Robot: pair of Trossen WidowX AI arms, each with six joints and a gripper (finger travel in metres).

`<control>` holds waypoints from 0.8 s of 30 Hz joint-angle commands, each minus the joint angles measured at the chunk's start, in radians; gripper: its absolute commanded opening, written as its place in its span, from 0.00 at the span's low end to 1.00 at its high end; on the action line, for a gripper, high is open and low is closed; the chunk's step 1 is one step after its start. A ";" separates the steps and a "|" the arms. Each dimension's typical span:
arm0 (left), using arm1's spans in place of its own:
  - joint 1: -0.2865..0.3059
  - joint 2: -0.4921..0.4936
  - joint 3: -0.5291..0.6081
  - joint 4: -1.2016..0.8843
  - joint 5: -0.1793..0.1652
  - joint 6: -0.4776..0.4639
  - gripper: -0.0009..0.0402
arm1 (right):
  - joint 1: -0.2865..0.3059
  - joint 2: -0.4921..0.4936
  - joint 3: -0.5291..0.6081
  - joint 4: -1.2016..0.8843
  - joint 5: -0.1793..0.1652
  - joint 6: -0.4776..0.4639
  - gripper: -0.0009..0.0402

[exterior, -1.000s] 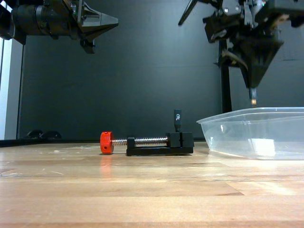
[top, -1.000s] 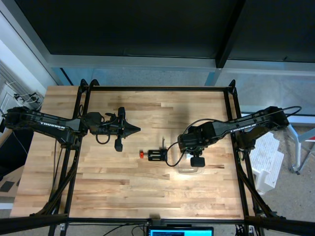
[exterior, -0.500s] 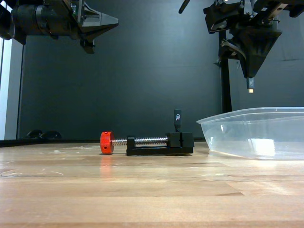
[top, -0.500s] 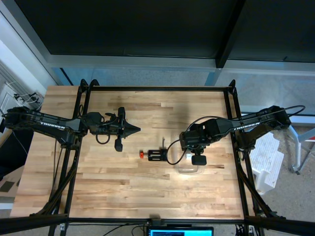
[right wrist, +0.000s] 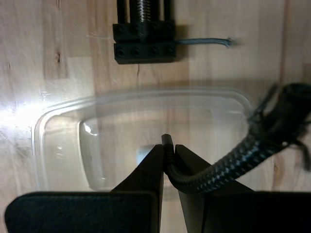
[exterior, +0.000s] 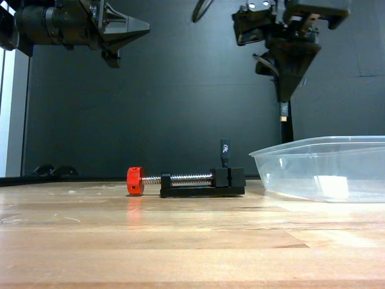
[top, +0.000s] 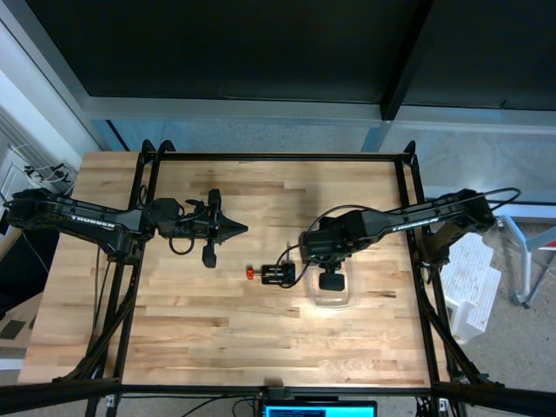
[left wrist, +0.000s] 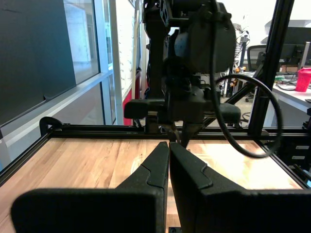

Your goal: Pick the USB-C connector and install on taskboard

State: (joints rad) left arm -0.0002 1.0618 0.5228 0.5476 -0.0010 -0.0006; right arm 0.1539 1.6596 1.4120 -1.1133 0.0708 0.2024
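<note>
The USB-C connector (exterior: 282, 114) heads for the taskboard (exterior: 201, 183).
The right gripper (exterior: 283, 100), pinching it, has slid from over the tray (exterior: 319, 171) toward the block. The left gripper (exterior: 141, 26) waits high, fingers together.

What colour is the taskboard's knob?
Red-orange knob, clearest in low view. Left end effector hovers high; right end effector grips the connector over the tray.

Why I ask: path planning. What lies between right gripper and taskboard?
Right wrist view: only the tray's rim. Right gripper holds the USB-C connector above that tray; left gripper hangs at left.
</note>
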 commanded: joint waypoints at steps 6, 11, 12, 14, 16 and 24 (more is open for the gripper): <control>0.000 0.000 0.000 0.000 0.000 0.000 0.02 | -0.003 0.125 0.139 -0.019 0.001 0.003 0.02; 0.000 0.000 0.000 0.000 0.000 0.000 0.02 | -0.003 0.196 0.237 -0.066 0.019 -0.002 0.02; 0.000 0.000 0.000 0.000 0.000 0.000 0.02 | -0.003 0.207 0.250 -0.066 0.019 -0.002 0.02; 0.000 0.000 0.000 0.000 0.000 0.000 0.02 | -0.003 0.227 0.270 -0.066 0.019 -0.002 0.02; 0.000 0.000 0.000 0.000 0.000 0.000 0.02 | -0.003 0.245 0.291 -0.067 0.019 -0.002 0.02; 0.000 0.000 0.000 0.000 0.000 0.000 0.02 | -0.003 0.280 0.335 -0.057 0.019 -0.001 0.02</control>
State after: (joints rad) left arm -0.0002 1.0622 0.5228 0.5472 -0.0006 -0.0010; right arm 0.1505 1.9388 1.7458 -1.1763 0.0902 0.1974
